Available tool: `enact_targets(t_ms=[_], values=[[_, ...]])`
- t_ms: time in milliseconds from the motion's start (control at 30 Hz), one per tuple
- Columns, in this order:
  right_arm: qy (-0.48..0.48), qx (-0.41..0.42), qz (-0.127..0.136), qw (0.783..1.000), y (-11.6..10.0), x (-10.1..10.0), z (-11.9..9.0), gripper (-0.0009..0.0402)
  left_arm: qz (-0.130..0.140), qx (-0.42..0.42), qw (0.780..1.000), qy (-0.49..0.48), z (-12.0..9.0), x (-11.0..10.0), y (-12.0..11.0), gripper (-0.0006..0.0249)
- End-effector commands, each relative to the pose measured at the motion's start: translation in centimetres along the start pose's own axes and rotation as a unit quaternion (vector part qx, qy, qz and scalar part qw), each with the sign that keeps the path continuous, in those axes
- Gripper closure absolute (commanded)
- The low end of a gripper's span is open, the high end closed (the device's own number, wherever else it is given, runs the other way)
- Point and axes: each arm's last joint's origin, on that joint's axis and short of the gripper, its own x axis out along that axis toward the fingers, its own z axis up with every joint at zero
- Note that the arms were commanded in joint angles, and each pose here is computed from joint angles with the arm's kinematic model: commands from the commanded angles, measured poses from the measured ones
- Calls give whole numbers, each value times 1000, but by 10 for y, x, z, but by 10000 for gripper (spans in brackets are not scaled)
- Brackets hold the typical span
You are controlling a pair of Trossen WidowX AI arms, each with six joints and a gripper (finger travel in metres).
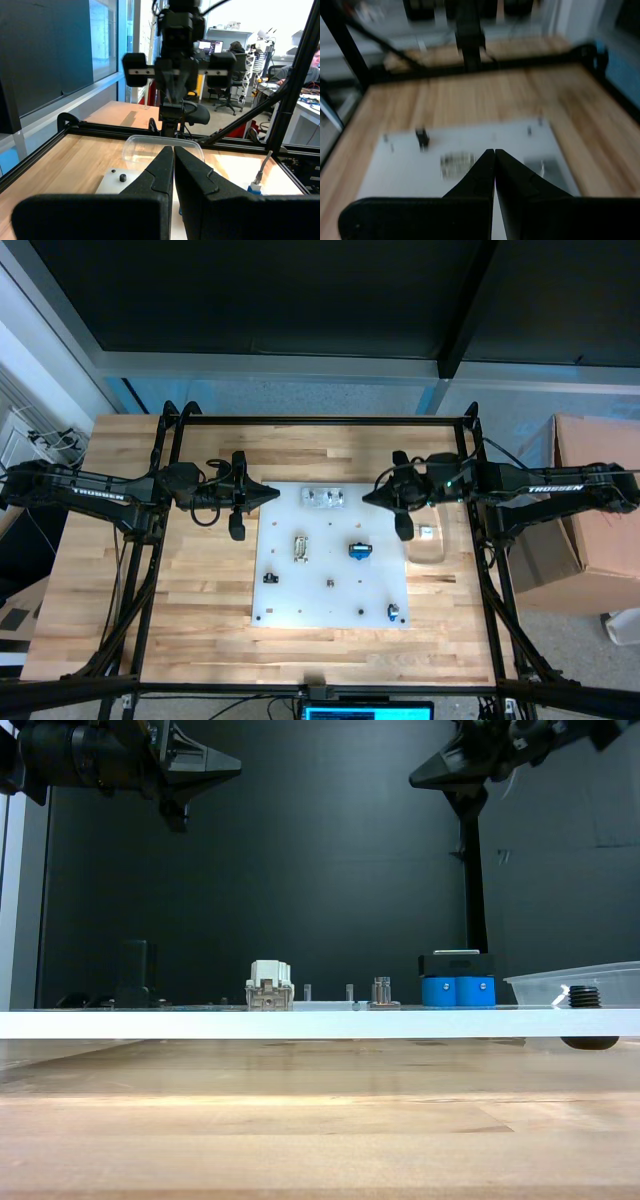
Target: Pick the RJ45 connector and install on the taskboard
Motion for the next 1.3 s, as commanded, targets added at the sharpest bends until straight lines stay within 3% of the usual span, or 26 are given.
enact_targets(t_ms=[33, 367, 800, 1300], values=[[-51, 1, -1, 999, -10, 0, -2, 394, 0, 0, 1000, 0, 0, 0, 0, 243], [-157, -9, 35, 987, -9, 3, -19, 394, 0, 0, 1000, 0, 0, 0, 0, 243], [-182, -16, 33, 983, -10, 5, -33, 394, 0, 0, 1000, 0, 0, 0, 0, 243], [-187, -9, 28, 982, -8, 6, -33, 394, 0, 0, 1000, 0, 0, 0, 0, 243]])
